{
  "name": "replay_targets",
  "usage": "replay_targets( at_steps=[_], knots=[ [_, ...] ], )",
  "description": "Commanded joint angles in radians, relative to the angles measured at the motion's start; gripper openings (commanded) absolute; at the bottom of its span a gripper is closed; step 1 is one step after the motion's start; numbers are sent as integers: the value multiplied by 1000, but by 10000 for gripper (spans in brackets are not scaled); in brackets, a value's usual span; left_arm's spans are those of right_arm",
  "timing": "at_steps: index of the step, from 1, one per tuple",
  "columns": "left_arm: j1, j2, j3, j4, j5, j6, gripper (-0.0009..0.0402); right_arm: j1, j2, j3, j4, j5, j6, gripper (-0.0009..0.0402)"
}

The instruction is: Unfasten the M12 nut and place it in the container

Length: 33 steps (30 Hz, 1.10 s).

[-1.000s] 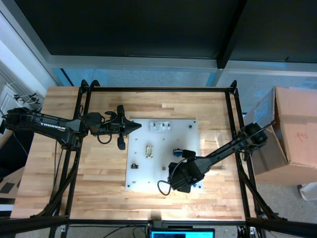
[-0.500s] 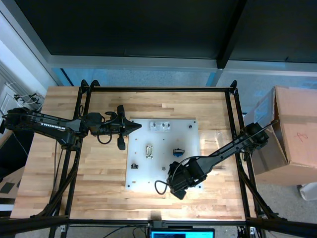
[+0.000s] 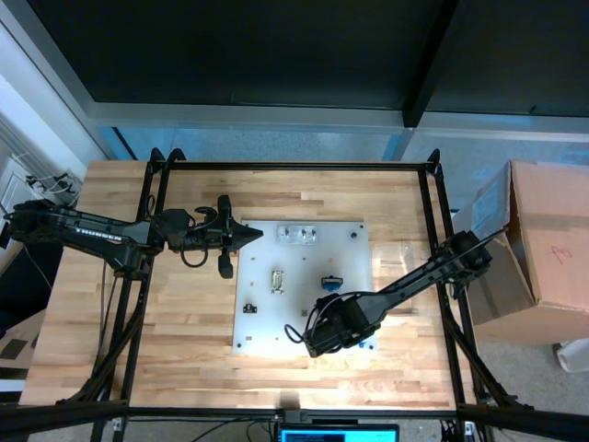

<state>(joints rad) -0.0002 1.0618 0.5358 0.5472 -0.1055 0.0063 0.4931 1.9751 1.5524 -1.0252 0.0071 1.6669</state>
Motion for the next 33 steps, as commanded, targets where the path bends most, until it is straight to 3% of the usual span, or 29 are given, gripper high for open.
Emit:
replay_targets(
  at_steps=[1,10,24,28,33],
  knots=[
    [0,0,0,0,0,0,0,-3,22,-5,19,0,9,258],
    [0,0,0,0,0,0,0,-2,58,-5,42,-9,31,201],
    [0,0,0,0,0,0,0,-4,58,-5,42,-6,27,-2],
    [0,0,0,0,0,0,0,-4,55,-5,43,-6,-20,12],
    [0,0,0,0,0,0,0,-4,39,3,43,-3,-320,22]
  ],
)
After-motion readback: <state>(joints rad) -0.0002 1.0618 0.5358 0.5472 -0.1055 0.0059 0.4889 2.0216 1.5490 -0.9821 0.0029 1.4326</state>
